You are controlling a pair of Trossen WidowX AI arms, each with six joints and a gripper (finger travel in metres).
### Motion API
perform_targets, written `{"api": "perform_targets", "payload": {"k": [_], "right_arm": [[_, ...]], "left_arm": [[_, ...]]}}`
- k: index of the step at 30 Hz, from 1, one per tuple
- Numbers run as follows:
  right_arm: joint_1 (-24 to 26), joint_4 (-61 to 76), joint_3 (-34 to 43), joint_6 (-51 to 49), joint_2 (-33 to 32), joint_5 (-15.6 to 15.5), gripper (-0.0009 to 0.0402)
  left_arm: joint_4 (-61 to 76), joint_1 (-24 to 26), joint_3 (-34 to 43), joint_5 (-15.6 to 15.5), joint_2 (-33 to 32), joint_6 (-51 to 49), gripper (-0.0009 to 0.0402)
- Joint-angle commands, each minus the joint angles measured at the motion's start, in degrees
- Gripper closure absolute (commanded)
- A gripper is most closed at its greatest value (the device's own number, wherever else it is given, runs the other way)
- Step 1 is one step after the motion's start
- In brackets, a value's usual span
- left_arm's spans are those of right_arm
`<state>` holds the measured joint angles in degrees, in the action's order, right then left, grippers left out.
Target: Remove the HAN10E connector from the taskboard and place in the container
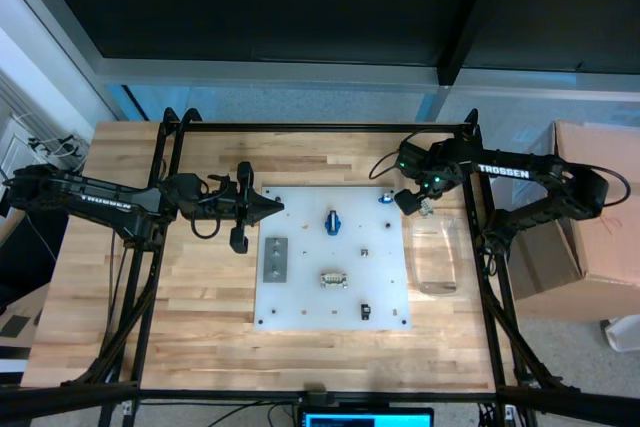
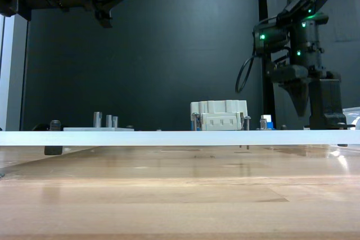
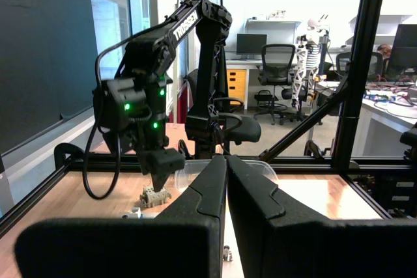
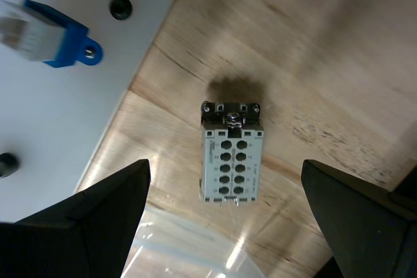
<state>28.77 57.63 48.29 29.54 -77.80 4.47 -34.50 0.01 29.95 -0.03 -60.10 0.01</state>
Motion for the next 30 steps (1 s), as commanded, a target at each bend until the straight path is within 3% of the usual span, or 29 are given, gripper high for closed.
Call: {"api": "perform_targets", "payload": {"k": [1,8,12,30], "right_arm": [[-0.02,-1.31,-1.53,-0.42,-1.55,0.0,0.0068],[0.09,-5.22,-5.35,-0.72,-3.28,-0.07,0.0069],[0.11,-6.16,-6.16,-1.36,-3.3,-0.09,0.009],[0.11,-7.26,-6.12,-1.31,-3.19,-0.02,0.0339]], "left_arm": [[-0.02,0.0,0.0,0.02,-0.02,0.0,0.0393],[-0.02,0.0,0.0,0.02,-0.02,0.0,0.0393],[-0.02,-0.02,0.0,0.02,0.0,0.0,0.0393],[-0.02,0.0,0.0,0.02,0.0,0.0,0.0393]]}}
